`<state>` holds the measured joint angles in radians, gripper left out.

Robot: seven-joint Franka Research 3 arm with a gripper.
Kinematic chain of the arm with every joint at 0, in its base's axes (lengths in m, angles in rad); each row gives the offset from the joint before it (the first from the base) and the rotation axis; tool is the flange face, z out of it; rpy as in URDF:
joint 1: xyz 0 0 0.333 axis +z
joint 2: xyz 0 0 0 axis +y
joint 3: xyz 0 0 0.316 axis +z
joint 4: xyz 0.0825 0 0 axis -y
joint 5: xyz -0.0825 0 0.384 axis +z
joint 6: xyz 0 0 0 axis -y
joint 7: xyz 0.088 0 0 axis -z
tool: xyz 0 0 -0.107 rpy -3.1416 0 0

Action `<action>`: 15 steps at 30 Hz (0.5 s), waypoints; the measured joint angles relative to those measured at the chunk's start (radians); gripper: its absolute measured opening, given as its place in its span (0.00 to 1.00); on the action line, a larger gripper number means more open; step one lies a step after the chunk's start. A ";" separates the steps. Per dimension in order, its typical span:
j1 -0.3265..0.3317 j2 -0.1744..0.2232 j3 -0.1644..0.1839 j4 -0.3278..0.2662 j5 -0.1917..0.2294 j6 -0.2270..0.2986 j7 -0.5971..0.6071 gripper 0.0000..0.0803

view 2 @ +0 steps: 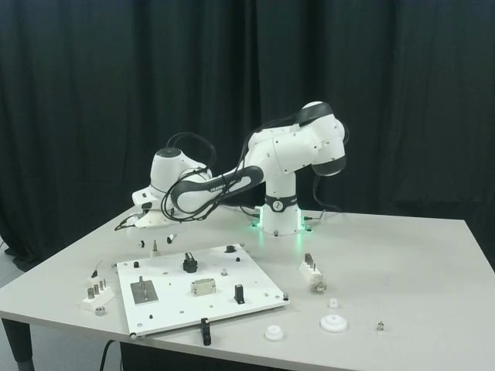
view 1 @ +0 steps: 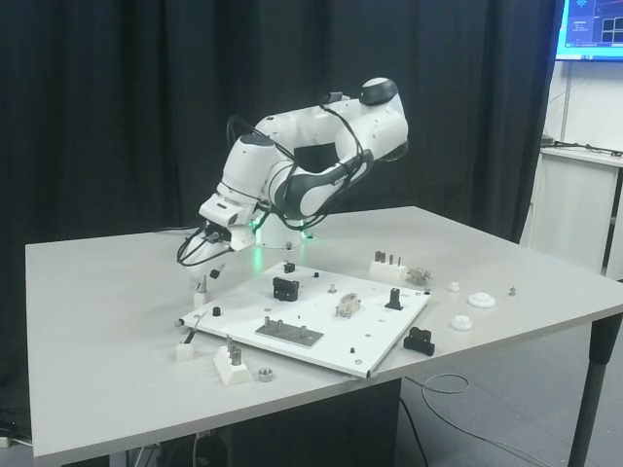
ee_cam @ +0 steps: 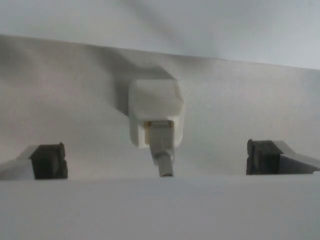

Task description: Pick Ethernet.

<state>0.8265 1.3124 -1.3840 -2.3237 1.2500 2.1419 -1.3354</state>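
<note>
Wrist view: the tool (ee_cam: 157,160) hangs released, its two black finger pads (ee_cam: 49,161) spread wide and touching nothing. Between them, on the grey surface (ee_cam: 75,100), stands a small white plastic block with rounded corners (ee_cam: 155,117). A white Ethernet plug with a short white cable (ee_cam: 162,150) is seated in the block's socket. No writing can be read here.

First room view: the white robot arm (view 1: 311,156) reaches low over the grey surface (view 1: 97,292). The tool (view 1: 210,259) hangs just above the small white block (view 1: 201,288), which stands beside the white square assembly board (view 1: 321,326). A screen (view 1: 592,29) in the corner shows writing too small to read.

Second room view: the arm (view 2: 294,154) stretches toward the board's (view 2: 201,297) far side. The tool (view 2: 155,228) is above the white block (view 2: 155,247). Black lettering on the forearm is too small to read.
</note>
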 joint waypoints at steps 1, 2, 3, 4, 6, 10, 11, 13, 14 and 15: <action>-0.001 0.000 0.003 0.000 0.001 0.003 0.000 1.00; -0.002 0.000 0.006 0.000 0.002 0.007 0.000 1.00; -0.003 0.000 0.009 0.000 0.003 0.010 0.000 1.00; -0.004 0.000 0.011 0.000 0.004 0.012 0.000 1.00; -0.006 0.000 0.015 0.000 0.008 0.016 -0.001 1.00; -0.008 0.000 0.022 0.000 0.014 0.024 -0.003 1.00; -0.009 0.000 0.023 0.000 0.015 0.025 -0.004 1.00; -0.009 0.000 0.026 0.000 0.017 0.028 -0.006 1.00; -0.010 0.000 0.028 0.000 0.017 0.029 -0.006 1.00; -0.010 0.000 0.029 0.000 0.018 0.030 -0.007 1.00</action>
<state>0.8166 1.3127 -1.3551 -2.3236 1.2679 2.1722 -1.3420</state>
